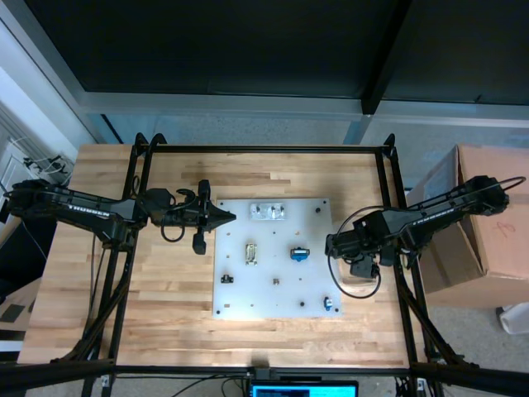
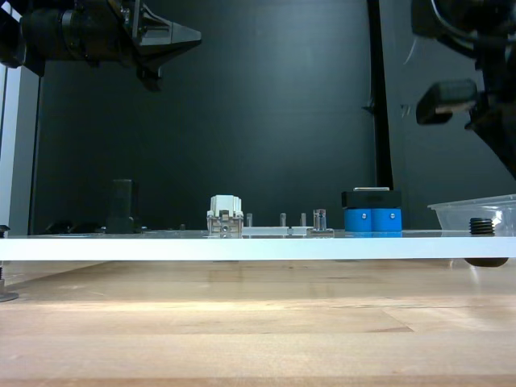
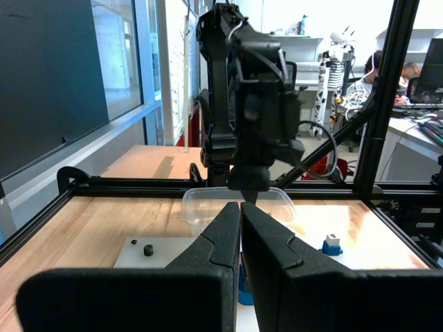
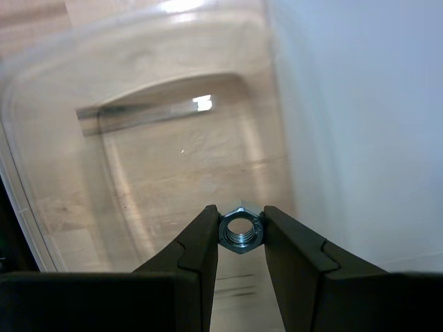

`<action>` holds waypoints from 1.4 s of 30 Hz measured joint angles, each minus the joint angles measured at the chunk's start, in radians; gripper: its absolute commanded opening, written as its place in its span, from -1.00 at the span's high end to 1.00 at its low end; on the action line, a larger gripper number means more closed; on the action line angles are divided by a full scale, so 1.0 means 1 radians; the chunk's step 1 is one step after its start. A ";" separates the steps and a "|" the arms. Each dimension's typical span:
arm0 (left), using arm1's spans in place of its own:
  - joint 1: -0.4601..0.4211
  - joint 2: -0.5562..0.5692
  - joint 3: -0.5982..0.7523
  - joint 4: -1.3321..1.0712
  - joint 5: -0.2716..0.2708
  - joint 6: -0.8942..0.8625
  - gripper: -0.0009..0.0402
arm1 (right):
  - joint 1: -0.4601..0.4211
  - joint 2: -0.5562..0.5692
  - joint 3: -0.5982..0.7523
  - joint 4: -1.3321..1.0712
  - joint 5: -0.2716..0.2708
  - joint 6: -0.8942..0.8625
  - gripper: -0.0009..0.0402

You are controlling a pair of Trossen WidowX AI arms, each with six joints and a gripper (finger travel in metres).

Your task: Pick the M12 nut and place it on its threads and fasten

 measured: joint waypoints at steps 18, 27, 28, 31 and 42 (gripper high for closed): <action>0.000 0.000 0.000 0.000 0.000 0.000 0.96 | 0.139 0.309 0.338 -0.041 0.007 0.023 0.84; 0.000 0.000 0.000 0.000 0.000 0.000 0.96 | 0.198 0.497 0.537 -0.040 0.026 0.051 0.84; 0.000 0.000 0.000 0.000 0.000 0.000 0.96 | 0.202 0.515 0.554 -0.041 0.027 0.051 0.84; 0.000 0.000 0.000 0.000 0.000 0.000 0.96 | 0.209 0.558 0.595 -0.039 0.027 0.051 0.85; 0.000 0.000 0.000 0.000 0.000 0.000 0.96 | 0.216 0.699 0.713 -0.029 0.027 0.049 0.84</action>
